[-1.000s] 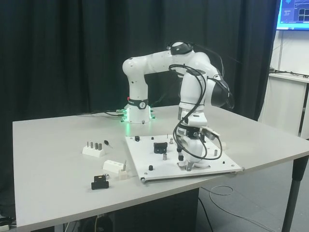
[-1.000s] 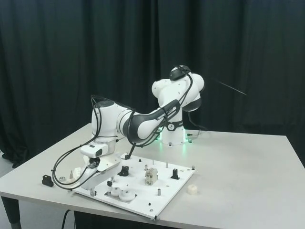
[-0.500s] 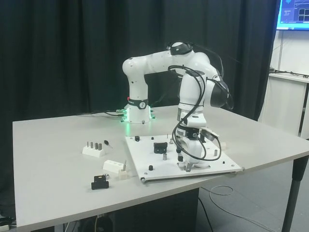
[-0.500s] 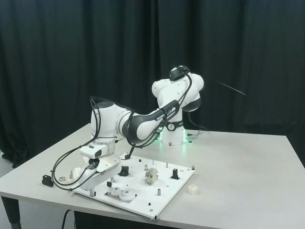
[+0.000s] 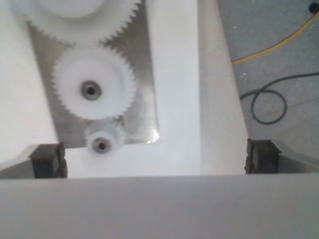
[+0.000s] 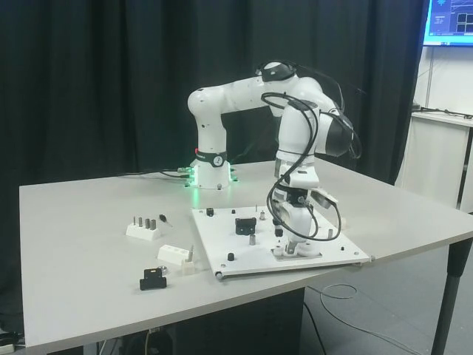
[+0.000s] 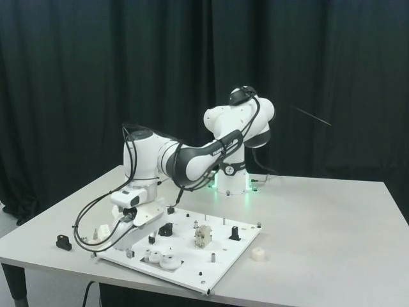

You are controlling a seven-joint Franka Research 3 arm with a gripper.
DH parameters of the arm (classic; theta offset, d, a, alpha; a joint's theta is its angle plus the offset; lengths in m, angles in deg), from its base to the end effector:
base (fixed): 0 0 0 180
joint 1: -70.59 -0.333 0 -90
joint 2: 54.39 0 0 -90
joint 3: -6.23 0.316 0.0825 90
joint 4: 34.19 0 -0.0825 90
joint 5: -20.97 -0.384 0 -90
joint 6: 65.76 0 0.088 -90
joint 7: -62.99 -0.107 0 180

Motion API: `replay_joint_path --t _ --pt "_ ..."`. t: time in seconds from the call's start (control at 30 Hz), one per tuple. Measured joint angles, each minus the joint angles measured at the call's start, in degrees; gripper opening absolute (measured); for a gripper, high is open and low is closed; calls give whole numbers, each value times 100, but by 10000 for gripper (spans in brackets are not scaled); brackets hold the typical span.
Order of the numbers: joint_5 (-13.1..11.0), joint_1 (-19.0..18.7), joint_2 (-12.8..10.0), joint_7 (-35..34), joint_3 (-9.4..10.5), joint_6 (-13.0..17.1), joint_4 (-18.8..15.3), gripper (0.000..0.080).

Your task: Insert small gear.

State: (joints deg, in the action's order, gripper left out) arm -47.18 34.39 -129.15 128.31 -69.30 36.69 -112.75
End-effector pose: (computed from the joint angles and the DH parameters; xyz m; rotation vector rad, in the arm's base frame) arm 0.7126 -0.1206 0.2467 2.9893 0.7274 -0.0473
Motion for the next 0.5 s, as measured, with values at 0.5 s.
replay_joint_path --t 0.5 --pt "125 -215 3 -199 -380 -599 -31 800"
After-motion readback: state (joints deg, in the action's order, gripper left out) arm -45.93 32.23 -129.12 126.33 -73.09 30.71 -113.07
